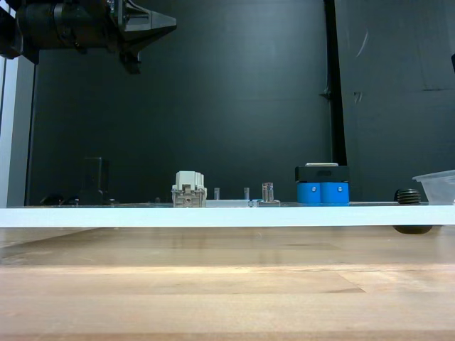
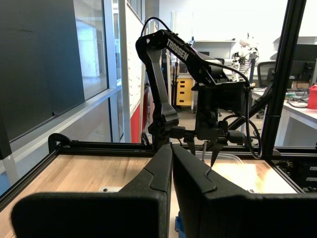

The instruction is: Pick the RJ45 connector and install on taskboard

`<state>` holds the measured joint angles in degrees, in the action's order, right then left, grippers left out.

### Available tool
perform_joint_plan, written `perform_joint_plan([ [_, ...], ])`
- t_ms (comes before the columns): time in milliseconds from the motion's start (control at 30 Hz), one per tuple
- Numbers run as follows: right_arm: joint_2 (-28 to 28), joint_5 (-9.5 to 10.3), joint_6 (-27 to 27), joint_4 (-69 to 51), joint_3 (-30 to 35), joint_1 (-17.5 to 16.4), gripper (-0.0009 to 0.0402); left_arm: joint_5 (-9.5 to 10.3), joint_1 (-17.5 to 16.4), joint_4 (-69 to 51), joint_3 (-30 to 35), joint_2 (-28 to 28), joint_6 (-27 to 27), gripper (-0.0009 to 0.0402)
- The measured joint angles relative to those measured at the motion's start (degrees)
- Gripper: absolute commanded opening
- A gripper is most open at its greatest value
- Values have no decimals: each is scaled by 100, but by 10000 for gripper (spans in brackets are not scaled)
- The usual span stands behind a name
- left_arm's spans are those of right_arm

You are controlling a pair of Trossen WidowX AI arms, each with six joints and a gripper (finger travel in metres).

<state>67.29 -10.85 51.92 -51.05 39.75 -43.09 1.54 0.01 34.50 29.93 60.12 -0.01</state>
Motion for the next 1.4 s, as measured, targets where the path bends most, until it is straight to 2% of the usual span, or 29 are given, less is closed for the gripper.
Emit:
perform_joint_plan([
  [567, 0, -9, 0, 50, -4, 4, 107, 0, 0, 2, 2, 0, 0, 0],
  [733, -2, -149, 2, 57, -4, 4, 85, 2, 0, 2, 2, 0, 0, 0],
  [900, -2, -157, 2, 59, -4, 7, 56, 2, 0, 2, 0, 0, 0, 0],
  [1133, -4, -98, 2, 59, -4, 0, 15, 2, 0, 0, 0, 0, 0, 0],
  [1233, -7, -2, 2, 59, -4, 0, 1, 2, 0, 2, 2, 0, 0, 0],
  [1400, -7, 42, 4, 59, 11, -2, 1, 0, 0, 2, 0, 0, 0, 0],
])
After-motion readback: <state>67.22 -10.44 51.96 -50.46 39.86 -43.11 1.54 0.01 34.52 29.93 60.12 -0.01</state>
